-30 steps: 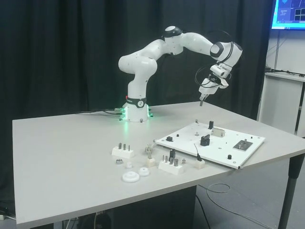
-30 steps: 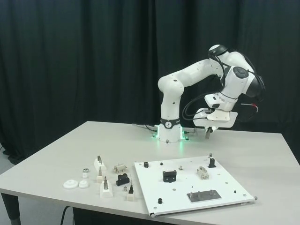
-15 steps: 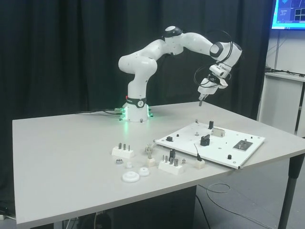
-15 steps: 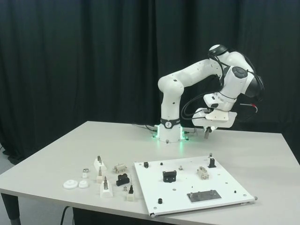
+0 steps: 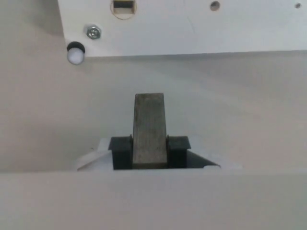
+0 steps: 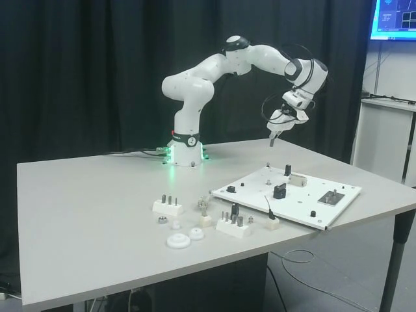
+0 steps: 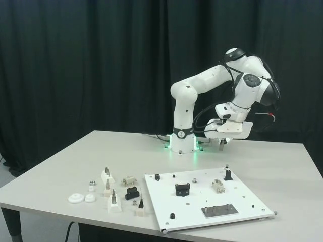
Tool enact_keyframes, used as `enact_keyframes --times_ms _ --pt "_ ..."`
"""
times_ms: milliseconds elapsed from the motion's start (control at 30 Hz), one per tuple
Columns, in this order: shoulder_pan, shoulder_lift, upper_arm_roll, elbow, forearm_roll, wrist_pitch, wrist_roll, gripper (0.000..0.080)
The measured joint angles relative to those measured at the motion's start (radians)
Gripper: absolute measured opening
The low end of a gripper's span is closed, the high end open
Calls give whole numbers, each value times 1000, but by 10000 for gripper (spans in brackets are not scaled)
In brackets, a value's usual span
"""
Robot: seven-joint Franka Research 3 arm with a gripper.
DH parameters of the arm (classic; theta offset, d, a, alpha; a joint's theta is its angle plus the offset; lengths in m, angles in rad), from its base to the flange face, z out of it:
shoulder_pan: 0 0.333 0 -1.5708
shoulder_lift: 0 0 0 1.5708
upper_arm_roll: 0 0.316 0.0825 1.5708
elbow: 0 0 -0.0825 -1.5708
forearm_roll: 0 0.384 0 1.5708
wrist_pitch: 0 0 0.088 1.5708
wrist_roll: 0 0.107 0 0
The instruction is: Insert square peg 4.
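The gripper was pinched on the square peg, its 2 black fingers pressed against opposite flat sides of the bar while most of the peg's length stuck out past the tips. In the first room view the gripper hung in the air above the far part of the grey table, beyond the white board and well apart from it. The second room view showed the same: the peg pointed down from the gripper, clear of the table.

The peg looked like a stiff, grey metal bar, probably light for its size and smooth enough to slip or twist if held loosely. Its flat faces suited a 2-finger hold near the upper end, which left the lower end free to enter a hole. A square section would likely need its corners lined up with the socket before it went in.

The wrist view caught the board's edge, with 1 rectangular hole, 1 small round hole and 1 nut near its corner. Near the table's front edge stood 4 small white holder blocks with parts, and 2 white gears lay close by.
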Motion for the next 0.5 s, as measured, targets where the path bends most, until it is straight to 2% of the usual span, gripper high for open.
enact_keyframes --times_ms 233,500 --pt "-9 0 15 -15 25 3 -56 150" --pt "-22 0 40 -28 41 40 -112 150"
